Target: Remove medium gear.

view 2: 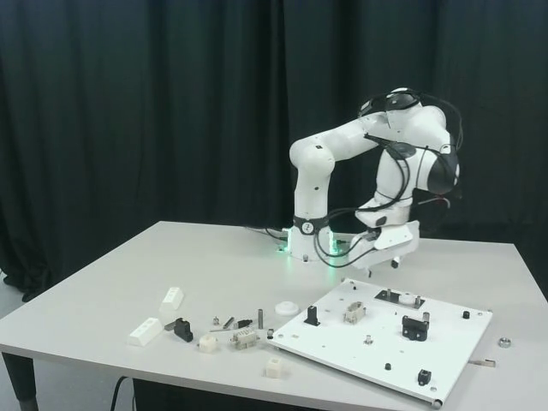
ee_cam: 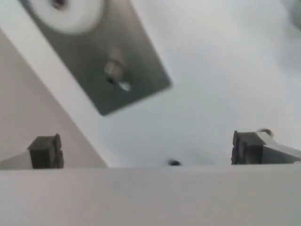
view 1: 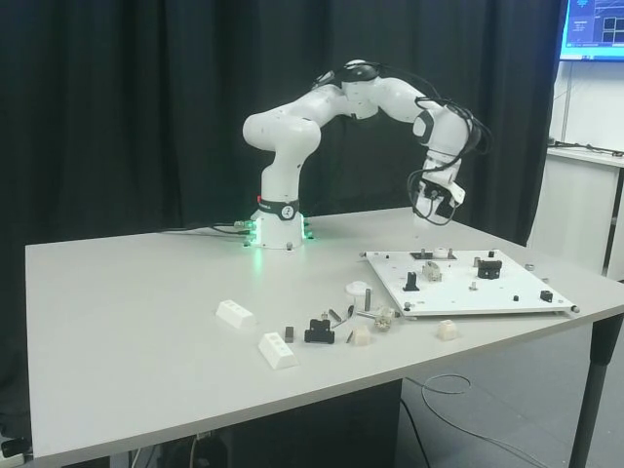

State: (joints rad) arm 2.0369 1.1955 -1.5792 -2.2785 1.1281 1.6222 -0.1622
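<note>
Gripper (ee_cam: 146, 148) hangs above the far edge of the white board (view 2: 445, 364), clear of everything; fingers spread wide, nothing between them.

Wrist view: a grey plate (ee_cam: 134, 56) on the board lies below and ahead of the fingertips. It carries one white gear (ee_cam: 70, 14), partly cut off at the frame edge, and a bare peg (ee_cam: 114, 68) beside it. Judgement: that white gear is the likely target, though I cannot tell its size class against others from here.

Step in hand: approach. To do it well:
- bring the fingers directly over the gear, centred on its hub;
- keep the jaws wide through descent so they straddle the rim;
- pinch across the diameter, then lift straight up along the shaft to avoid binding.

Risk: catching the neighbouring peg.
</note>
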